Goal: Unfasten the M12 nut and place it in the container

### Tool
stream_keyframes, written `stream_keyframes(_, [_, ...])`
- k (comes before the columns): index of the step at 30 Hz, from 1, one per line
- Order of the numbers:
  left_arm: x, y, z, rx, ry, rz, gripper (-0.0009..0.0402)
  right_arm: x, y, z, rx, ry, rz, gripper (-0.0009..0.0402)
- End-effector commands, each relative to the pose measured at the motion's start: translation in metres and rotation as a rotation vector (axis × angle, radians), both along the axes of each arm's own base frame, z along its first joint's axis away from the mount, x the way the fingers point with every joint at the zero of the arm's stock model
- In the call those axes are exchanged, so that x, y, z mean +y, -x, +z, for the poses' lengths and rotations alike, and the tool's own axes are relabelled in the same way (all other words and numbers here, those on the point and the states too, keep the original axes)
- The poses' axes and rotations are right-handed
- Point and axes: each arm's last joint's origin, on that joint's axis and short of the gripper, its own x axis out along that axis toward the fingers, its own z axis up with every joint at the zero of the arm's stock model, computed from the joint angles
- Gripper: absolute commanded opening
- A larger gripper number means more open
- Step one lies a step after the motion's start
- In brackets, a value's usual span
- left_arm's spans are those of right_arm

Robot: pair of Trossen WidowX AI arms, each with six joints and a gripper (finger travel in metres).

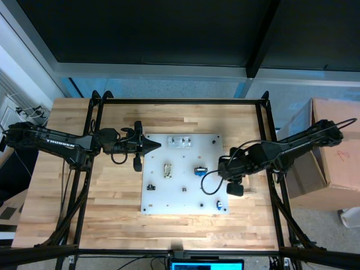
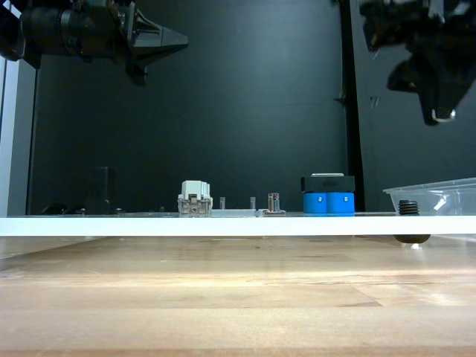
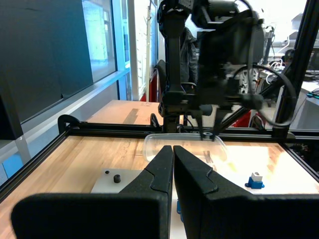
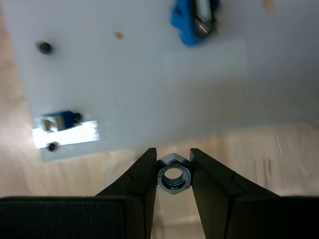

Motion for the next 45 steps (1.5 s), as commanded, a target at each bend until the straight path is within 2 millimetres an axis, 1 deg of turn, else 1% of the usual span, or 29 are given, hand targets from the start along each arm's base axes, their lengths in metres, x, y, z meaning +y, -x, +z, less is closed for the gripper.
stream_keyframes(1, [0.000,0.000,0.000,-0.001,0.000,0.000,0.0000,-0.010,0.013,-0.010,0.035,0.007,-0.044,0.0000])
stream_keyframes(6, [0.000,0.000,0.000,-0.001,0.000,0.000,0.0000,-0.015,0.025,-0.033,0.094,0.024,-0.054,0.0000])
stream_keyframes(12, [0.000,0.000,0.000,-0.001,0.000,0.000,0.0000,-0.016,0.031,-0.071,0.085,-0.003,-0.085,0.0001])
stream_keyframes(14, [0.000,0.000,0.000,0.000,0.000,0.000,0.0000,-0.016,0.034,-0.082,0.084,-0.029,-0.096,0.0006])
stream_keyframes(16, [0.000,0.000,0.000,0.000,0.000,0.000,0.0000,-0.017,0.035,-0.088,0.075,-0.033,-0.104,0.0020])
stream_keyframes(19, [0.000,0.000,0.000,0.000,0.000,0.000,0.0000,-0.017,0.037,-0.092,0.078,-0.030,-0.122,0.0061])
stream_keyframes(25, [0.000,0.000,0.000,0.000,0.000,0.000,0.0000,-0.017,0.037,-0.091,0.082,-0.031,-0.119,0.0188])
stream_keyframes(29, [0.000,0.000,0.000,-0.001,0.000,0.000,0.0000,-0.017,0.037,-0.091,0.082,-0.031,-0.118,0.0256])
stream_keyframes(33, [0.000,0.000,0.000,-0.001,0.000,0.000,0.0000,-0.017,0.036,-0.086,0.086,-0.026,-0.110,0.0296])
stream_keyframes(35, [0.000,0.000,0.000,0.000,0.000,0.000,0.0000,-0.017,0.034,-0.078,0.078,-0.015,-0.111,0.0304])
stream_keyframes(37, [0.000,0.000,0.000,0.000,0.000,0.000,0.0000,-0.017,0.031,-0.065,0.054,0.005,-0.116,0.0303])
stream_keyframes(41, [0.000,0.000,0.000,-0.001,0.000,0.000,0.0000,-0.019,0.028,-0.032,-0.021,0.086,-0.114,0.0281])
stream_keyframes(45, [0.000,0.000,0.000,-0.001,0.000,0.000,0.0000,-0.023,0.022,0.000,-0.141,0.142,-0.082,0.0235])
